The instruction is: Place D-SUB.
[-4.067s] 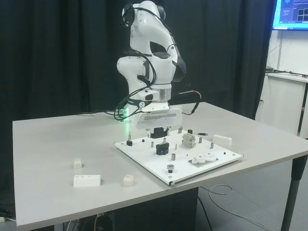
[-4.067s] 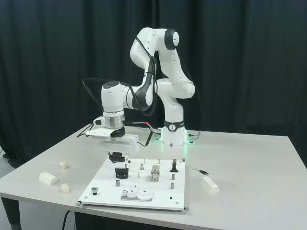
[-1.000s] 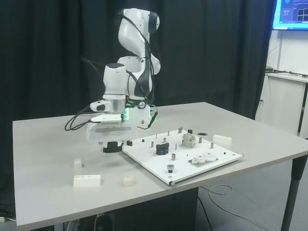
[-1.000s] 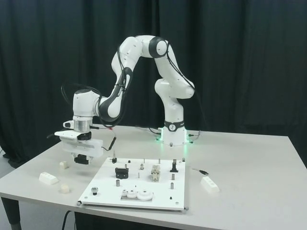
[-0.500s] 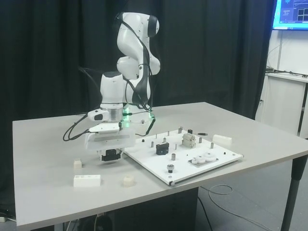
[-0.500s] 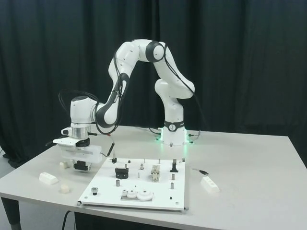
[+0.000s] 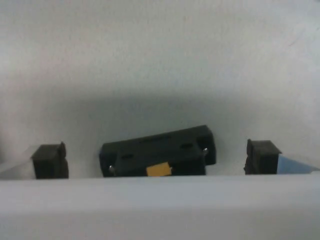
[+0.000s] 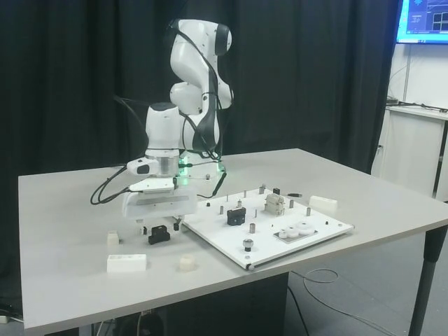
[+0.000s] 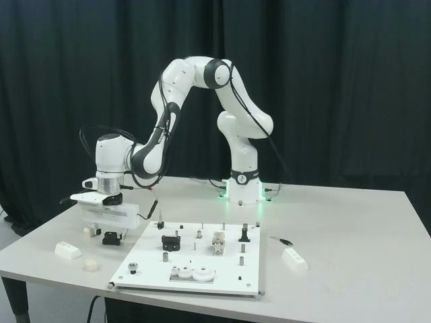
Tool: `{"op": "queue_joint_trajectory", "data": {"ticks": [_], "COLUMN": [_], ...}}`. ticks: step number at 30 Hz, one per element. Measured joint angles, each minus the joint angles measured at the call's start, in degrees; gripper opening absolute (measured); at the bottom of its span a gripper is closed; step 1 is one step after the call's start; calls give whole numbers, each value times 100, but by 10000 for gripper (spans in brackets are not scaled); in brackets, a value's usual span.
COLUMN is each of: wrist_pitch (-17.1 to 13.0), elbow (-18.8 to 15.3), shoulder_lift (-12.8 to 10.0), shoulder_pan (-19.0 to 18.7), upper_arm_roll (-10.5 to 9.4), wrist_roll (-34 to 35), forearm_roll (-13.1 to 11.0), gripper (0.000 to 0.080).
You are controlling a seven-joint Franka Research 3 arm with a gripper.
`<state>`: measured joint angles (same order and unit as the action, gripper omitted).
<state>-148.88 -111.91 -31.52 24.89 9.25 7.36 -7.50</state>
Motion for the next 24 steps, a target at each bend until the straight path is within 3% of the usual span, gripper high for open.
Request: {"op": "queue_joint_trajectory", "data": {"ticks": [24], "wrist_pitch": [899], "elbow": [422], "shoulder_lift": [431], "shoulder_pan": [2], "upper_arm_roll": [22], "wrist_roll": [0], "forearm_roll": [0], "gripper": [800]}}
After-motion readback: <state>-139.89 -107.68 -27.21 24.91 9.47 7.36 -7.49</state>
